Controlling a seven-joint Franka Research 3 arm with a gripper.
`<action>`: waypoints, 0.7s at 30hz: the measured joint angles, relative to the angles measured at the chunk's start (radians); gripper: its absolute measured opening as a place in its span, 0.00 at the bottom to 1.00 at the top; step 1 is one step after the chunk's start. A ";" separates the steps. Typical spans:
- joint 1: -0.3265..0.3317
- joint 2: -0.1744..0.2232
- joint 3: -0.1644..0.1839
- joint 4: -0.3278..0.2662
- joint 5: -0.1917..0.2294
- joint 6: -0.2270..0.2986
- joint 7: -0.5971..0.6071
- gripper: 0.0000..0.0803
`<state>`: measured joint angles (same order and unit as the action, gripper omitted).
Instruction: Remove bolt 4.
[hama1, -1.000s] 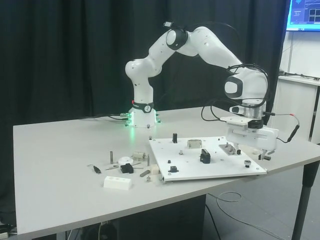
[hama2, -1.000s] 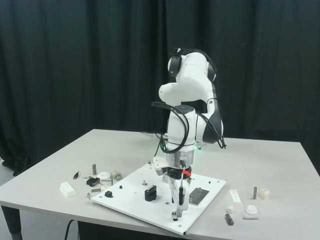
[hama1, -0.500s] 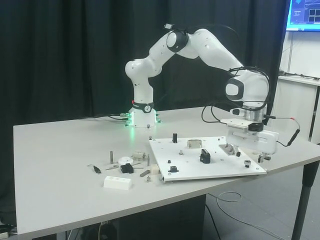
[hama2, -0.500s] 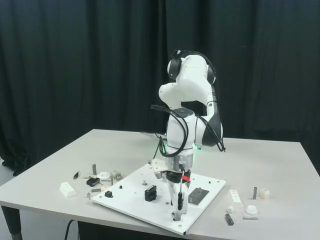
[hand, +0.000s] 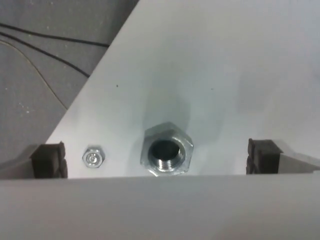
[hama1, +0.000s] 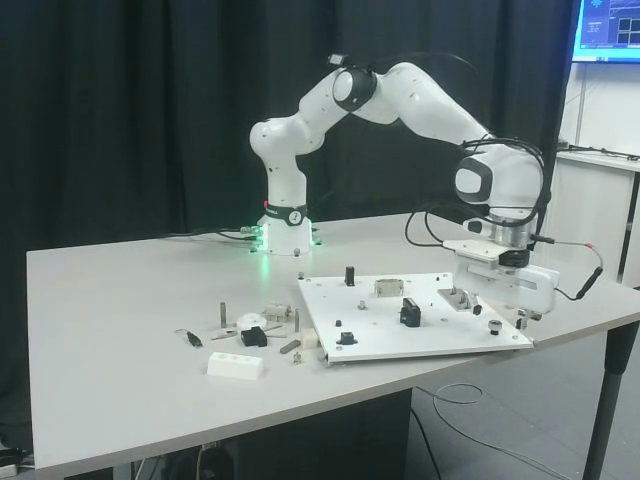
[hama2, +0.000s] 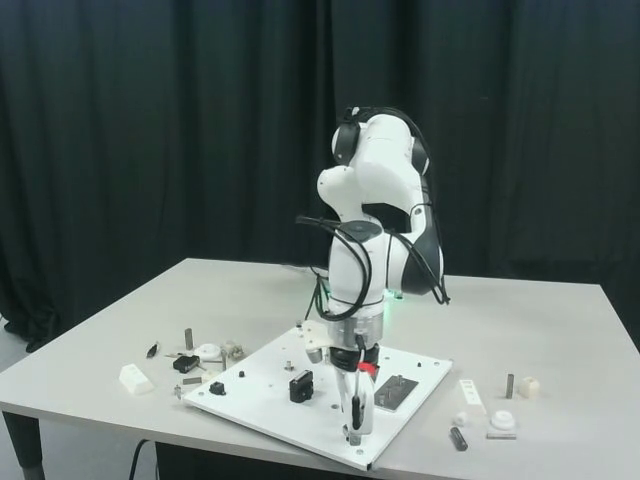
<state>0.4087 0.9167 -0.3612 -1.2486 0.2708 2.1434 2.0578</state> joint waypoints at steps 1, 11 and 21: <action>-0.003 0.001 0.002 0.003 0.002 -0.003 0.000 1.00; -0.019 0.007 0.011 0.007 0.042 -0.019 -0.031 1.00; -0.021 0.012 0.022 0.007 0.049 -0.028 -0.046 1.00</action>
<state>0.3878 0.9290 -0.3390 -1.2417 0.3194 2.1157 2.0118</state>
